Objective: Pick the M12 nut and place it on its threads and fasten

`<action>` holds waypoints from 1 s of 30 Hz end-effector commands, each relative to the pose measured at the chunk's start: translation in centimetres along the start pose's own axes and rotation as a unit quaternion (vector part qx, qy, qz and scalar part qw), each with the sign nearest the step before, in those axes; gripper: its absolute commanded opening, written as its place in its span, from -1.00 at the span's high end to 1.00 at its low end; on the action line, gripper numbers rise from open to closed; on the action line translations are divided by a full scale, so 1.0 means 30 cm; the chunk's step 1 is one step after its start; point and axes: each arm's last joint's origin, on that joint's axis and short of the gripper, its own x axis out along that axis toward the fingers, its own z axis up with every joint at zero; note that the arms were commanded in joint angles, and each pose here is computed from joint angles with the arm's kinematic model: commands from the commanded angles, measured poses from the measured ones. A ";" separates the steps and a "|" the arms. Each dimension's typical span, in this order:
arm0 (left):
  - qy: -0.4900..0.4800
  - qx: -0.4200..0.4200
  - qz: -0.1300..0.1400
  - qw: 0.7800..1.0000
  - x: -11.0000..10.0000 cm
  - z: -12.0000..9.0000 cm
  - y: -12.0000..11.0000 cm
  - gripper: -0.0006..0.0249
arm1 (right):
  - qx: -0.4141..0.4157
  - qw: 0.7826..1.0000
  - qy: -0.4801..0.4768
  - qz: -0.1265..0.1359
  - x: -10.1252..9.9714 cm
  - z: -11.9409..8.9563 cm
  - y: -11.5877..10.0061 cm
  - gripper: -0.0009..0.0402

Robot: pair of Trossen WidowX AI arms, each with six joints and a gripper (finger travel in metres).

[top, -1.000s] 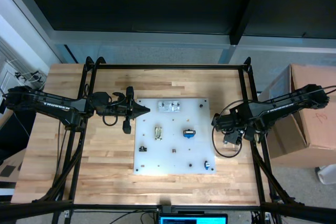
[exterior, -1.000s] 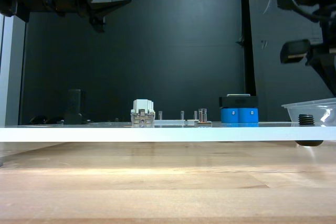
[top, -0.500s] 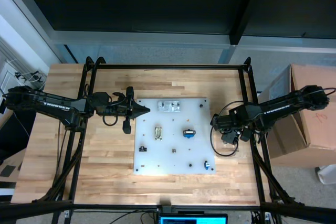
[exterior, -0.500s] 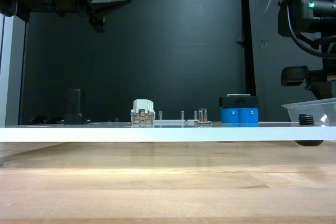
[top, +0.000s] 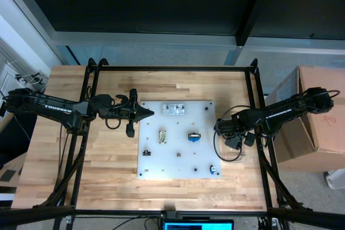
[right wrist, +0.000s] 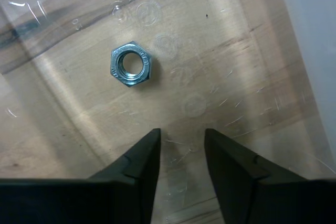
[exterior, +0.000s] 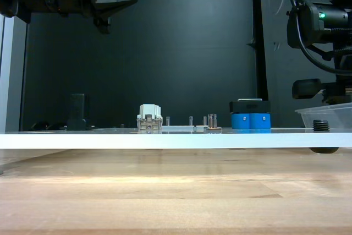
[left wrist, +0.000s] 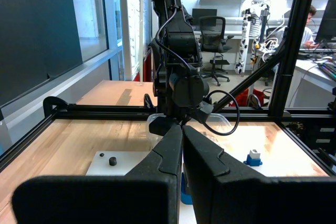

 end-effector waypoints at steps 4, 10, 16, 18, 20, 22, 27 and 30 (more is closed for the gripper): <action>0.000 0.000 0.000 1.000 0.000 0.000 0.000 0.95 | 0.001 1.000 0.000 -0.001 -0.001 0.001 -0.001 0.82; 0.000 0.000 0.000 1.000 0.000 0.000 0.000 0.95 | 0.002 1.000 -0.007 -0.012 -0.022 0.007 -0.011 0.92; 0.000 0.000 0.000 1.000 0.000 0.000 0.000 0.95 | 0.001 1.000 -0.009 -0.015 -0.085 0.018 -0.023 0.95; 0.000 0.000 0.000 1.000 0.000 0.000 0.000 0.95 | 0.000 1.000 -0.009 -0.015 -0.119 0.027 -0.030 0.96; 0.000 0.000 0.000 1.000 0.000 0.000 0.000 0.95 | -0.003 1.000 -0.012 -0.018 -0.164 0.042 -0.037 0.95; 0.000 0.000 0.000 1.000 0.000 0.000 0.000 0.95 | 0.002 1.000 -0.016 -0.023 -0.206 0.057 -0.045 0.95; 0.000 0.000 0.000 1.000 0.000 0.000 0.000 0.95 | -0.009 0.999 -0.021 -0.028 -0.278 0.080 -0.051 0.96; 0.000 0.000 0.000 1.000 0.000 0.000 0.000 0.95 | -0.017 0.999 -0.025 -0.031 -0.299 0.092 -0.049 0.96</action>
